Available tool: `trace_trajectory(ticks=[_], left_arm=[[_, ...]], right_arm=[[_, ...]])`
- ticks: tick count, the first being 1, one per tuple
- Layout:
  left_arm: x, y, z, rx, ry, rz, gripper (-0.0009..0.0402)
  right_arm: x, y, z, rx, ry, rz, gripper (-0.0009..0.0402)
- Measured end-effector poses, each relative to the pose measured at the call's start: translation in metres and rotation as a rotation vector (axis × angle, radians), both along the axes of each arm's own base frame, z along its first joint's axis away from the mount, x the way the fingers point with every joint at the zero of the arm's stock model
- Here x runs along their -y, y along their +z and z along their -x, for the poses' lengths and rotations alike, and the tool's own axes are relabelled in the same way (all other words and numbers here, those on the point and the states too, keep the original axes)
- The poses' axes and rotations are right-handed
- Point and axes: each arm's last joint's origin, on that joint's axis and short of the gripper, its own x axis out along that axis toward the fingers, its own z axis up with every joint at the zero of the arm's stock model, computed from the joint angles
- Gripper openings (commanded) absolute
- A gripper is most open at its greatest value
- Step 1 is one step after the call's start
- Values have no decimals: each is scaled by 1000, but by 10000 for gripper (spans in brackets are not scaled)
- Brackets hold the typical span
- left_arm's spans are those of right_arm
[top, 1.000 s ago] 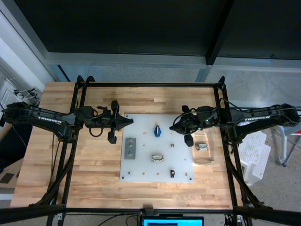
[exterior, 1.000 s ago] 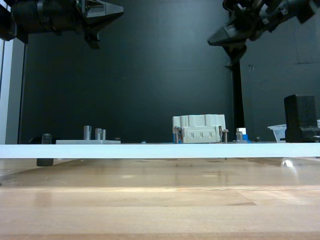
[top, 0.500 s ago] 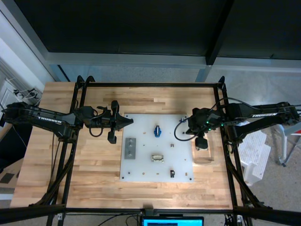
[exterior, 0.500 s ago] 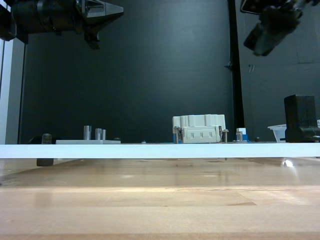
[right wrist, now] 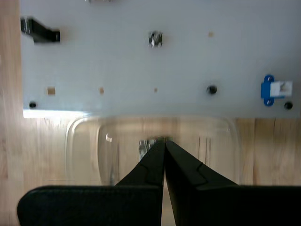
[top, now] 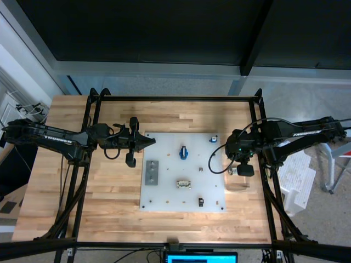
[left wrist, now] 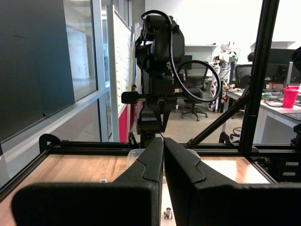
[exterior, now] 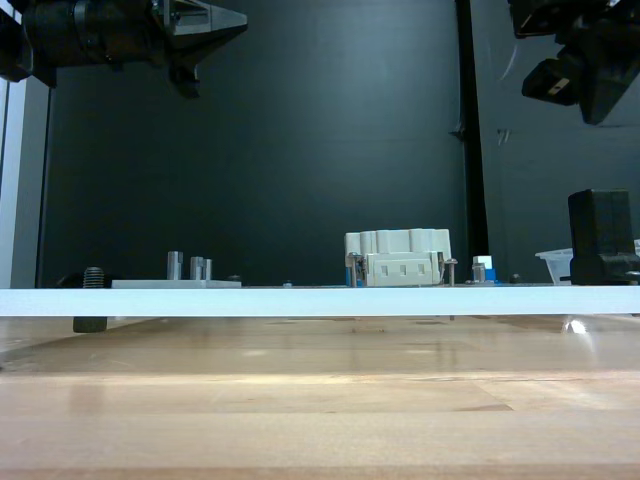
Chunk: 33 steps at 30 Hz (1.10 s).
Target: Pick the HAN10E connector and install on the hub
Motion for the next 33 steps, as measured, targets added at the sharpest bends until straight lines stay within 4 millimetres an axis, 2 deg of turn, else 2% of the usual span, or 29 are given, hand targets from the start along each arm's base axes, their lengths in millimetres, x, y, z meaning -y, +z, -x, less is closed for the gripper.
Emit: trace_trajectory(ticks=[7,33], left_arm=[[0,0,0,0,0,0,0],[0,0,0,0,0,0,0]], right_arm=[[-1,-3,3,-61,8,17,0],[-2,-5,1,-77,2,17,0]])
